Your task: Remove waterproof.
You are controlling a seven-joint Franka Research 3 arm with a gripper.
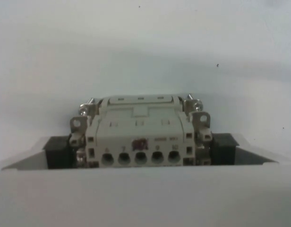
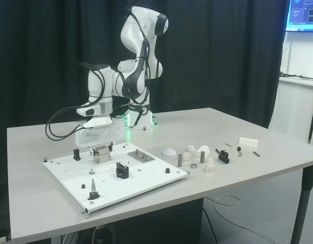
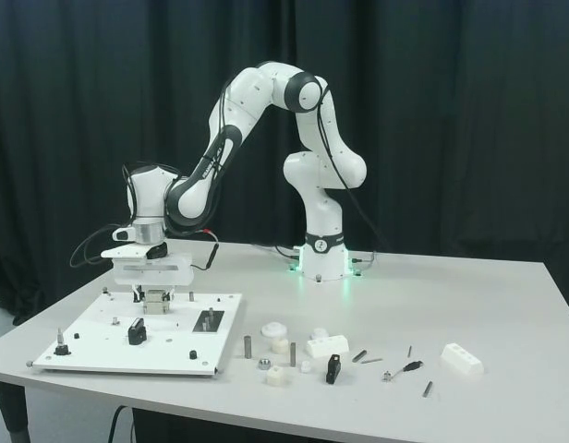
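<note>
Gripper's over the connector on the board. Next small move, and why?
Probably lift straight up a little. In the wrist view the gripper frames the waterproof connector, with a black pad on either side of it, and it looks seated on the white board. Whether the pads are clamped on it is not visible.

The white arm (image 3: 266, 120) is reaching from its base at the table's rear edge, bending down at the elbow. Its wrist is pointing straight down, and the gripper (image 3: 155, 297) is closing on the connector (image 1: 141, 135).
</note>
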